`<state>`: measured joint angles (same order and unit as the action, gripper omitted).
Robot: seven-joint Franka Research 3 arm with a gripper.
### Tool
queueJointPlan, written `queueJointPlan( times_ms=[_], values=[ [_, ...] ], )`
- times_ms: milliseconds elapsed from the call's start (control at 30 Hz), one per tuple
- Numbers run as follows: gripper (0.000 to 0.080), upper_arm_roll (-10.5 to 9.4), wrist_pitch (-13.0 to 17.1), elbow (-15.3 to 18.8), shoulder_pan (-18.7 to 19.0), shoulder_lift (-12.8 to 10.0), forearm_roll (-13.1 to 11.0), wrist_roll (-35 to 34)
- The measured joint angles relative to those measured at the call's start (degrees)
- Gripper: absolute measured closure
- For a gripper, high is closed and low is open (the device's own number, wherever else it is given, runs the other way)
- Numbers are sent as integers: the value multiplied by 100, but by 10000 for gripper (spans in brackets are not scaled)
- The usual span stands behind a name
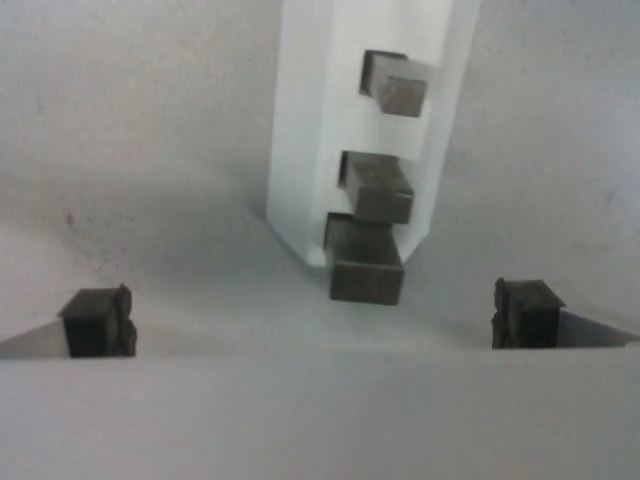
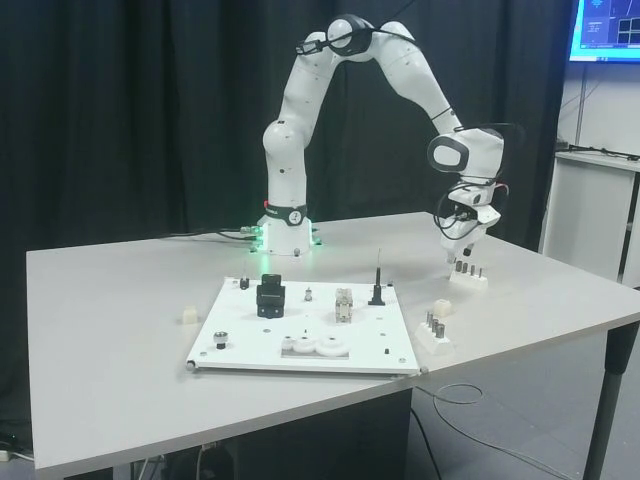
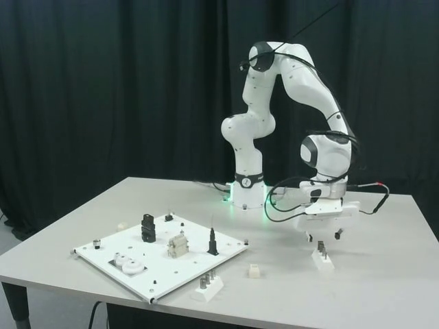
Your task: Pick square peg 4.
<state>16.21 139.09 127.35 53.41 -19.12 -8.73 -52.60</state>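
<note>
Overhead, the wrist view alone shows the white peg holder [image 1: 360, 130] close up, three grey square pegs [image 1: 378, 186] standing in it in a row, with the gripper [image 1: 310, 322] spread wide, both black fingertips [image 1: 97, 322] apart and holding nothing. From the room views the same holder [image 2: 468, 277] is only a small block on the grey table [image 2: 120, 300], beside the white assembly board [image 2: 300, 325]. No writing is legible anywhere. The white arm [image 3: 288, 89] arches from its base, wrist pointing down above the holder.
</note>
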Motion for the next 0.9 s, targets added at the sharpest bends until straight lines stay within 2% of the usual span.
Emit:
queueJointPlan(
  times_ms=[333,800,867,900],
  values=[
    [3,-36,236,0,-2,-157,0,-77],
    [3,-36,355,-3,-59,-261,2,-77],
    [33,-35,358,-5,-73,-264,3,-77],
    [224,-35,359,-6,-80,-265,3,-77]
  ],
)
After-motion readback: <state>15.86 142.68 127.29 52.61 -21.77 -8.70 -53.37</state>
